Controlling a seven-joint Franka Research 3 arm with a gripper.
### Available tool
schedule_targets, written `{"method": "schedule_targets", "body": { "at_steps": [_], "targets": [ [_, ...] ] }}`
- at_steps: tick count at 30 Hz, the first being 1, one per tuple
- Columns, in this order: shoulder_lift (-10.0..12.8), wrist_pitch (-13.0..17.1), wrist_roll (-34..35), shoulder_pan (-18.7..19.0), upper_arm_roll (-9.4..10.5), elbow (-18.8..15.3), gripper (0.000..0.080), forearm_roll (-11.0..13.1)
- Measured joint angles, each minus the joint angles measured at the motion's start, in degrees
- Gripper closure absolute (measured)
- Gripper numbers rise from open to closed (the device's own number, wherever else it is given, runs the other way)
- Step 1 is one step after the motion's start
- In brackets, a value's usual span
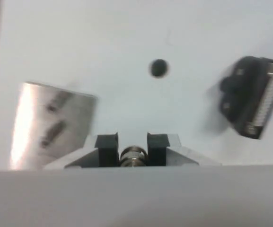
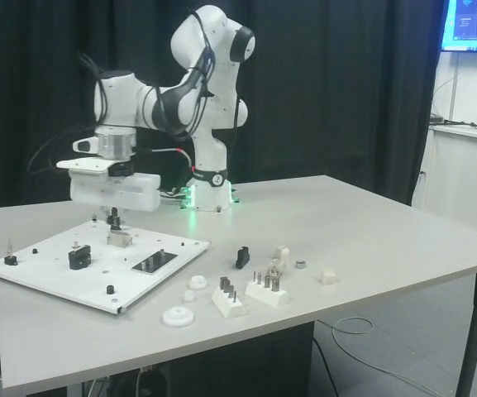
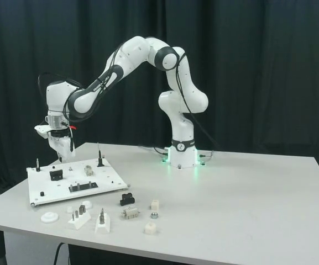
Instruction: Insert BNC.
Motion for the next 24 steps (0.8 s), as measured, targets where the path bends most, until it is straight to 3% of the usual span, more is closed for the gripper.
{"method": "schedule_targets", "body": {
  "at_steps": [13, 24],
  "targets": [
    [0.59, 0.62, -7.99, -4.84, 0.04, -1.15, 0.0677, 0.87],
    [2.05, 3.58, -9.21, -8.62, 0.05, -2.43, 0.0677, 4.35]
  ]
}}
